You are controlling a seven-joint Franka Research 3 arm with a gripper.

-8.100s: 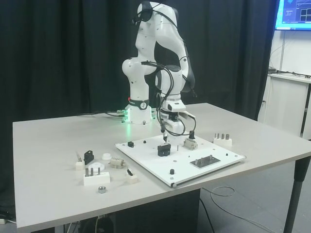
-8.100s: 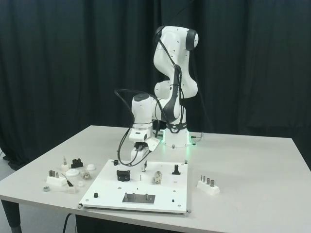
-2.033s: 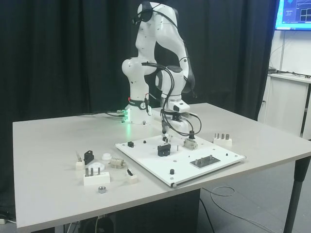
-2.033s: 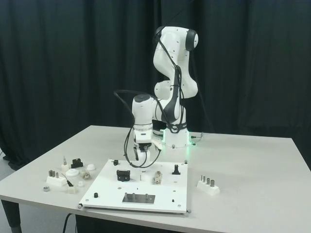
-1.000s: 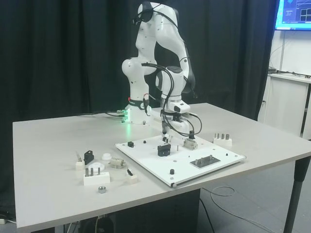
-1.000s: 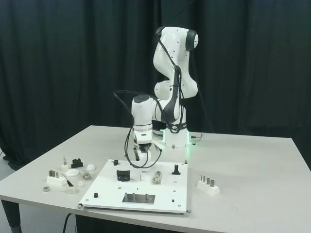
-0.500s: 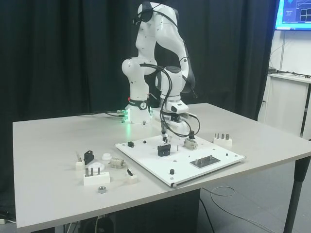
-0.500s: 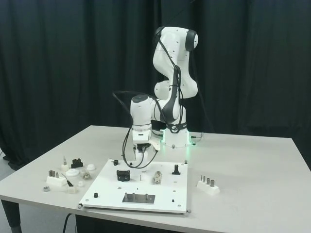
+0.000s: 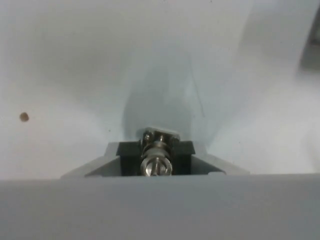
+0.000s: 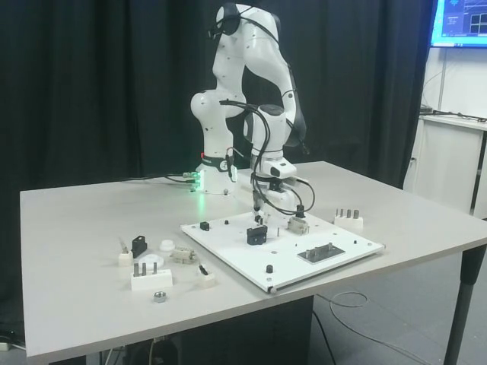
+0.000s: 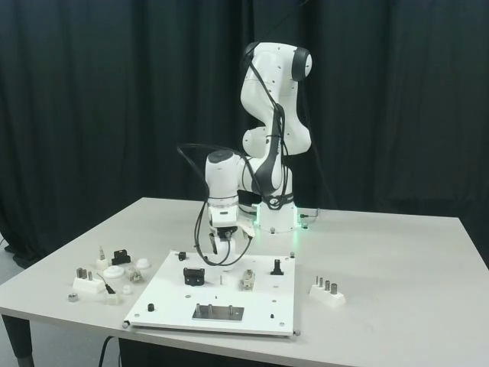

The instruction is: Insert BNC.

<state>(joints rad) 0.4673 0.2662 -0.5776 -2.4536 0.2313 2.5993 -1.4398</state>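
In the wrist view a metal BNC connector [image 9: 157,159] stands upright on a black mount [image 9: 129,156] on the white board [image 9: 65,75], directly below the camera. A wide grey band fills the lower edge of that view. In the room views my gripper [image 10: 262,204] [image 11: 222,246] hangs a little above the white board [image 10: 228,245] [image 11: 164,302], over a small upright post [image 10: 259,221] beside a black block [image 10: 256,236] [image 11: 194,275]. Nothing shows as held.
The board also carries a connector block [image 10: 297,223], a grey plate with two pegs [image 10: 318,253] and a black clip [image 11: 276,266]. A white peg holder [image 10: 348,219] sits to the board's right. Loose parts [image 10: 152,266] and a nut [image 10: 160,296] lie left of it.
The gripper was low and tilted at the board eight seconds ago. It has since risen and straightened, and kept climbing slightly over the last second. The board parts have not moved.
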